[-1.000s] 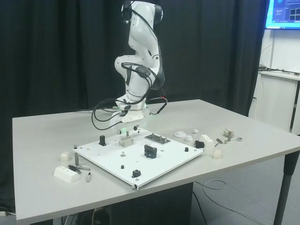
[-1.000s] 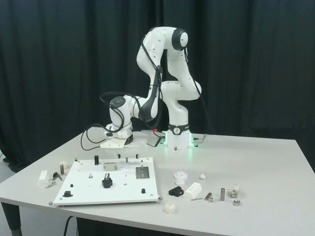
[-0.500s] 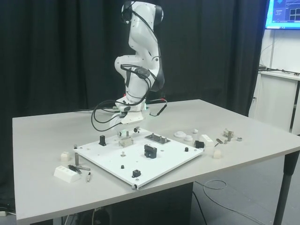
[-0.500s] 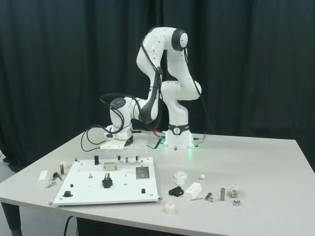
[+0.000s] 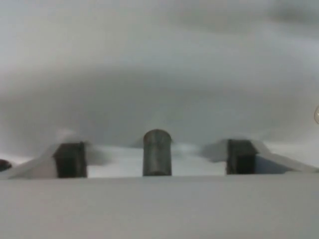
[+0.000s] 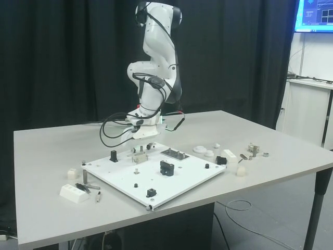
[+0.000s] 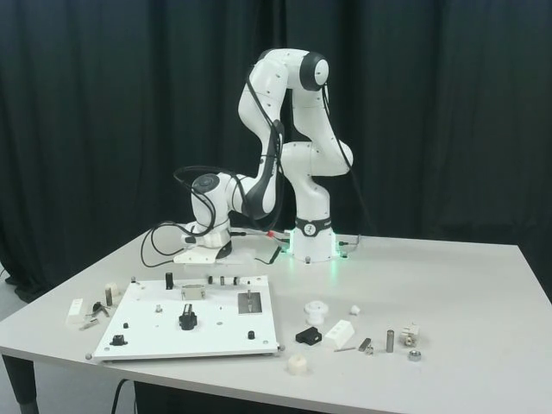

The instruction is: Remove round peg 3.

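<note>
Wrist view: smooth cylindrical grey peg (image 5: 157, 152) upright

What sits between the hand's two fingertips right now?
A grey round peg stands between the fingertips of the hand, with a gap on each side; the wrist view shows it.

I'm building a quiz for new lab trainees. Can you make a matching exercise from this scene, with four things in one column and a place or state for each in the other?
Things:
1. tool
2. black knob
3. white block
4. arm base

Places or states:
a. on the bare grey table, beside the board
b. lit green at its foot
c. standing on the white board
d. raised over the board's far edge, fingers open

Pairs: 1-d, 2-c, 3-a, 4-b
</note>
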`<action>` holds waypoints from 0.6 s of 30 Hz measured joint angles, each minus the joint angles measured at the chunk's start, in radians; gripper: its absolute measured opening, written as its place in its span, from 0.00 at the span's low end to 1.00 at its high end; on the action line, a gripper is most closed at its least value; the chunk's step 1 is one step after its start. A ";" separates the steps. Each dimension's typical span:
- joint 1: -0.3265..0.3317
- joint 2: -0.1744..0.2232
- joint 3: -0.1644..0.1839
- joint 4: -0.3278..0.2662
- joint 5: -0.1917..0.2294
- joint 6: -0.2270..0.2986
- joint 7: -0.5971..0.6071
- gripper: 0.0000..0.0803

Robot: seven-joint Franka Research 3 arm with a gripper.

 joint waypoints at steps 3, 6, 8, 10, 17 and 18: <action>0.000 0.000 -0.002 0.000 0.000 0.000 0.000 0.87; 0.000 0.000 -0.003 0.000 0.000 0.000 0.000 0.67; 0.000 0.000 -0.003 0.000 0.000 -0.001 0.000 0.47; 0.000 0.000 -0.003 0.000 0.000 -0.001 0.000 0.47; 0.003 0.000 -0.004 0.000 0.000 -0.004 0.000 0.22; 0.003 0.000 -0.004 0.000 0.000 -0.004 0.000 0.22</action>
